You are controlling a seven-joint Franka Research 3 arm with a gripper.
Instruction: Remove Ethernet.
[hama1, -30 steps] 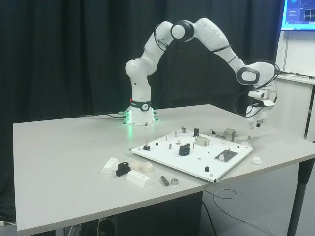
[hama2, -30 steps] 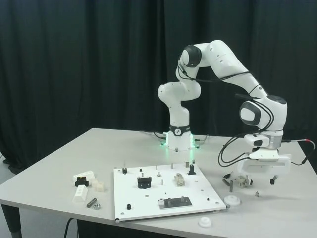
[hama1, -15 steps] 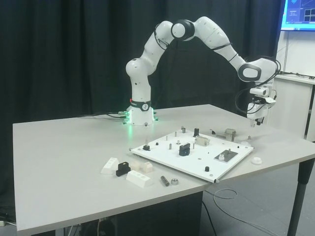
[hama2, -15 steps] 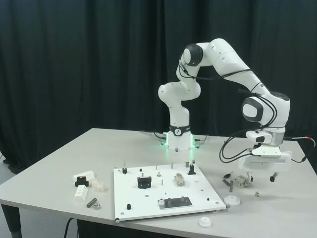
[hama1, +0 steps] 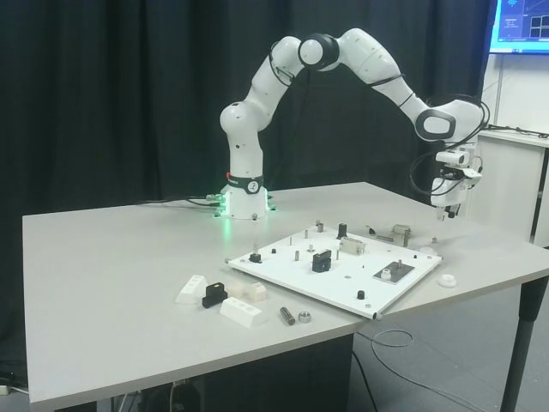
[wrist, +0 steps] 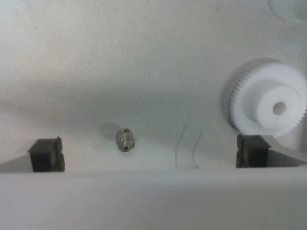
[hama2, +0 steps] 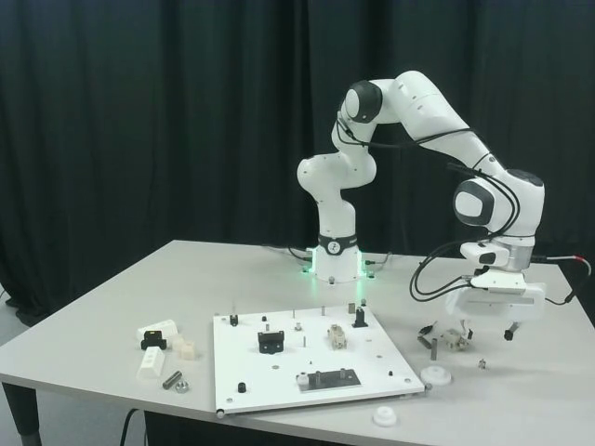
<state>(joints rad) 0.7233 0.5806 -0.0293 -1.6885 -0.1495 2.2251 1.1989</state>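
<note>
- Black curtains back your grey table, which carries the white board.
- Your gripper hangs above the table beside the board, jaws spread wide and holding nothing.
- Below it lie a small metal pin and a white gear.
- The Ethernet piece appears already off the board, so removal looks done.
</note>
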